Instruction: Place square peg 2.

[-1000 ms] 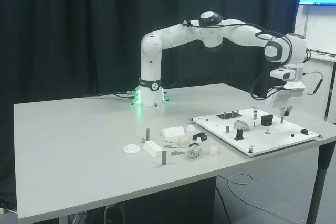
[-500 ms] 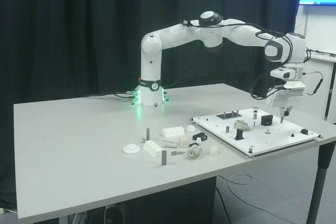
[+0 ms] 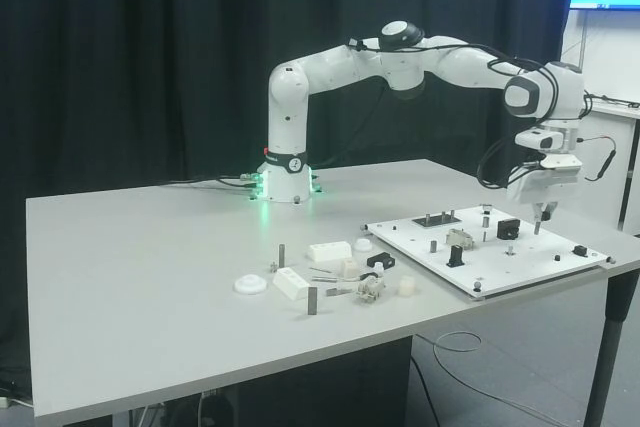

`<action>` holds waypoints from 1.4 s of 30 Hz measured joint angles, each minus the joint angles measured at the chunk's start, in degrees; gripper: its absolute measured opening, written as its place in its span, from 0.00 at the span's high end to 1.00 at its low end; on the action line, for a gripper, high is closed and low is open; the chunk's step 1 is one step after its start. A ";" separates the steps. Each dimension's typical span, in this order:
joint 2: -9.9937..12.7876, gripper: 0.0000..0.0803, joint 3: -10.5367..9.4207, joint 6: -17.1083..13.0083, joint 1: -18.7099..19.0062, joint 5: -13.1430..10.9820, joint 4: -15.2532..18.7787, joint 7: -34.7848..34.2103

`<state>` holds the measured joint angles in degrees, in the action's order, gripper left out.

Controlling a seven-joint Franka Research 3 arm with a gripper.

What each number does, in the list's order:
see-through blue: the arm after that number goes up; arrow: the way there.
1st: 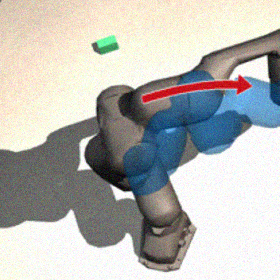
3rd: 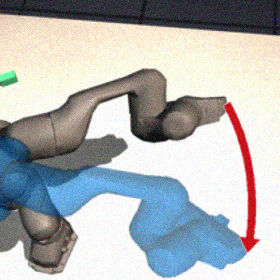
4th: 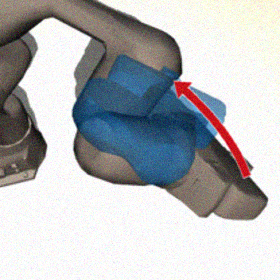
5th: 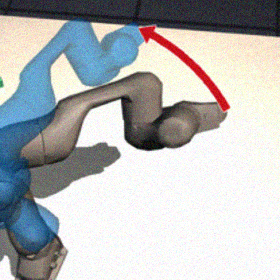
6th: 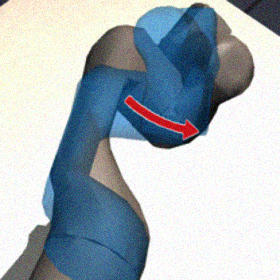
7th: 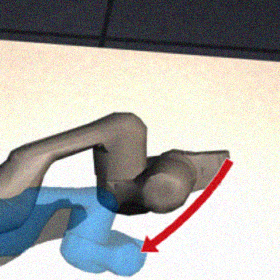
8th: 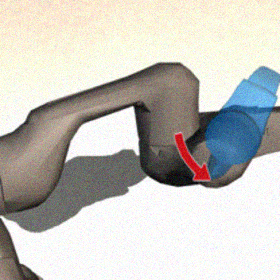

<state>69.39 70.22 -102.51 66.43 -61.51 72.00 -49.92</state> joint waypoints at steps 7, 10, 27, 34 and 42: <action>0.00 0.91 0.05 0.22 -0.11 0.22 -0.20 -0.13; 0.00 0.91 0.06 0.26 -0.17 0.29 -0.27 -0.13; 0.00 0.91 0.09 0.49 -0.72 0.46 -0.82 -0.14; 0.00 0.91 0.31 0.49 -1.23 2.62 -0.87 -0.14; 0.00 0.91 0.77 0.96 -2.80 6.18 -0.85 -0.04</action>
<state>69.39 70.99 -101.55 63.63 -55.33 71.14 -49.96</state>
